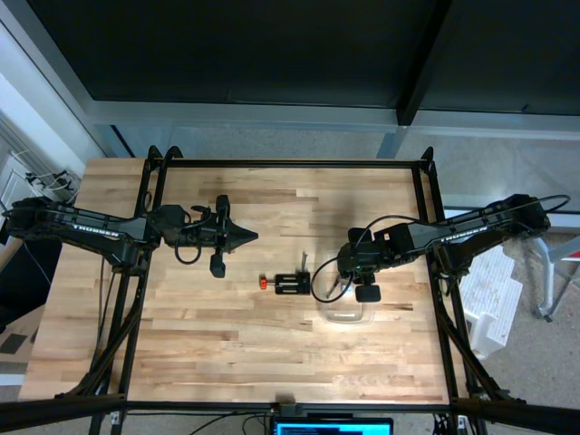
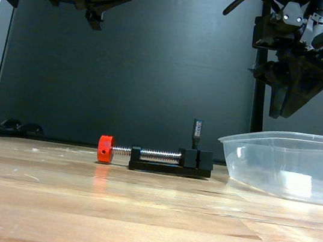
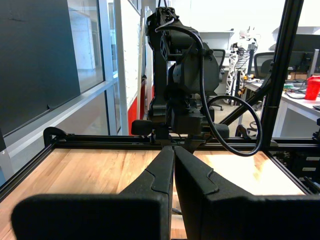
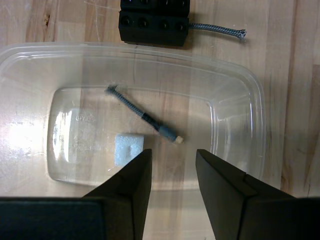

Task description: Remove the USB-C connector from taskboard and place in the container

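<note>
right wrist view: slim black usb-c connector with a braided tail [image 4: 145, 116] lies inside the clear shallow plastic container [image 4: 255, 105]; task looks done.
right gripper [image 4: 172, 160] hangs over the container, fingers spread wide, holding nothing. a small white piece [image 4: 129, 148] lies beside the connector. high view: small black vise-like taskboard with orange-red knob [image 1: 288, 283] at frame centre, just left of the container. left gripper [image 1: 246, 237] left of centre, raised, fingers pressed together, empty. probably only the retreat is left. open air above; container rim and taskboard close below; wooden table [image 1: 227, 353] wide toward the lower edge.
</note>
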Robot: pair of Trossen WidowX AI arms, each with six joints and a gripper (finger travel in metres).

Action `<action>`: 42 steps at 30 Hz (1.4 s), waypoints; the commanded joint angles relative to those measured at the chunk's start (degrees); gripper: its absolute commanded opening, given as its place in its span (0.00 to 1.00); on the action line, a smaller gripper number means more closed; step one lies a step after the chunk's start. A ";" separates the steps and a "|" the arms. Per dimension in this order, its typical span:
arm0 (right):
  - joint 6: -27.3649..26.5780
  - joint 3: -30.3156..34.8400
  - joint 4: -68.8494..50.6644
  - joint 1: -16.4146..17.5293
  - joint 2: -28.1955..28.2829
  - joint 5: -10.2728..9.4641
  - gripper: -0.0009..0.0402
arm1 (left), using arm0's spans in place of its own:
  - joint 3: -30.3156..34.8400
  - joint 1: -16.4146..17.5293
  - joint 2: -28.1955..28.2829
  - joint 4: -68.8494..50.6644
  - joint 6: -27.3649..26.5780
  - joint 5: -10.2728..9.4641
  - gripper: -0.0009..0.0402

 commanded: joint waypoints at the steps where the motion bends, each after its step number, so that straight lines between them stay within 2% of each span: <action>1: 0.00 0.42 -0.57 0.04 0.04 -0.04 0.36 | 0.02 0.00 0.02 0.00 0.02 0.02 0.02; 8: -0.39 2.27 -0.50 0.00 -0.52 -0.20 0.35 | 0.02 0.02 0.02 0.00 0.02 0.02 0.02; 15: 0.35 4.55 5.97 -2.64 -2.91 -0.39 0.23 | 0.02 0.02 0.02 0.00 0.02 0.02 0.02; 17: 0.20 4.42 9.01 -3.65 -3.63 -1.68 0.16 | 0.02 0.02 0.02 0.00 0.02 0.02 0.02; 19: -0.11 4.11 12.55 -4.79 -4.26 -4.48 0.08 | 0.02 0.02 0.02 0.00 0.02 0.02 0.02; 21: -0.79 3.96 15.98 -5.60 -5.09 -6.16 0.01 | 0.02 0.00 0.02 0.02 0.02 0.02 0.02; 24: -1.44 3.78 20.96 -6.27 -6.10 -6.03 0.04 | 0.02 0.00 0.02 0.00 0.02 0.02 0.02; 34: -4.74 3.30 35.60 -9.46 -7.72 -6.62 0.02 | 0.02 0.00 0.00 0.02 0.02 0.02 0.02; 42: -4.70 -3.43 53.51 -9.49 -8.70 -6.01 0.02 | 0.02 0.00 0.00 0.02 0.02 0.02 0.02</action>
